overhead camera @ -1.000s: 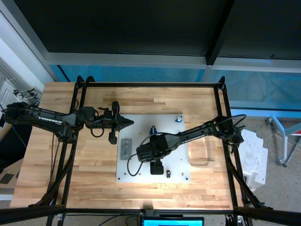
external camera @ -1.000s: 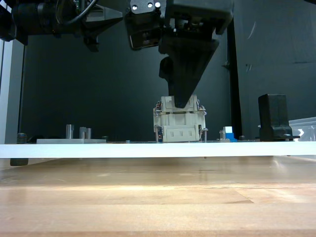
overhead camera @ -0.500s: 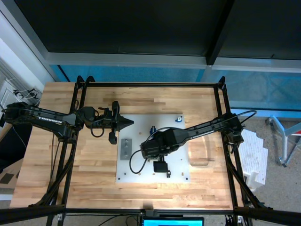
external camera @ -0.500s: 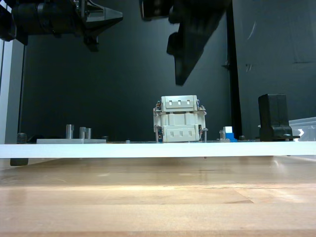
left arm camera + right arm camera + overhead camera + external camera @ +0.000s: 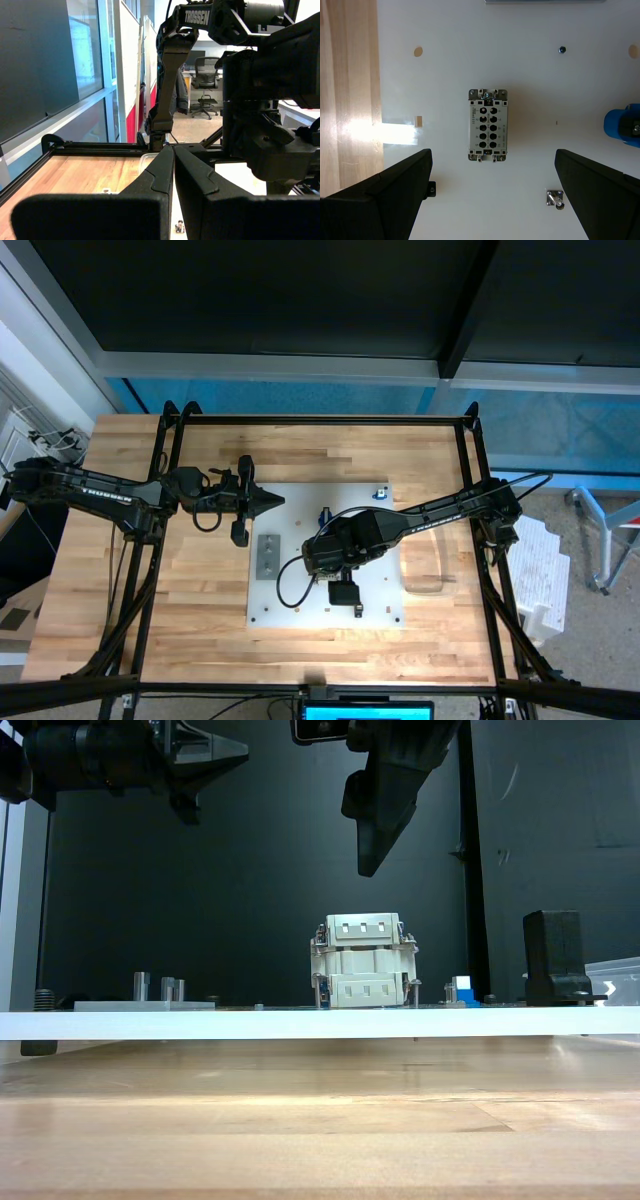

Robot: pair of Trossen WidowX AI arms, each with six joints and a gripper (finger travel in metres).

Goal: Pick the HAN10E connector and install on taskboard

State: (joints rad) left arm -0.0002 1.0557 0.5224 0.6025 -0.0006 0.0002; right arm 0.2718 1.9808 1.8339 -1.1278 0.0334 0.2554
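As it sits on the board point(image 5: 530, 50), connector point(image 5: 487, 125): likely light, rigid, hold long sides; right gripper point(image 5: 492, 192) above, fingers apart; left gripper point(image 5: 173, 150) aside, fingers together.

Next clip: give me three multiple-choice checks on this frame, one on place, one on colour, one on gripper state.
1. The HAN10E connector sits:
A) on the taskboard
B) in a gripper
C) on bare wood

2. The knob near it is:
A) red
B) blue
C) green

3. The right gripper is:
A) shut on the connector
B) shut and empty
C) open above the connector

Key:
1A, it stands free on the white plate.
2B, it shows blue in the right wrist view.
3C, its fingers are spread wide over the connector, while the left gripper hangs shut, high at the left.
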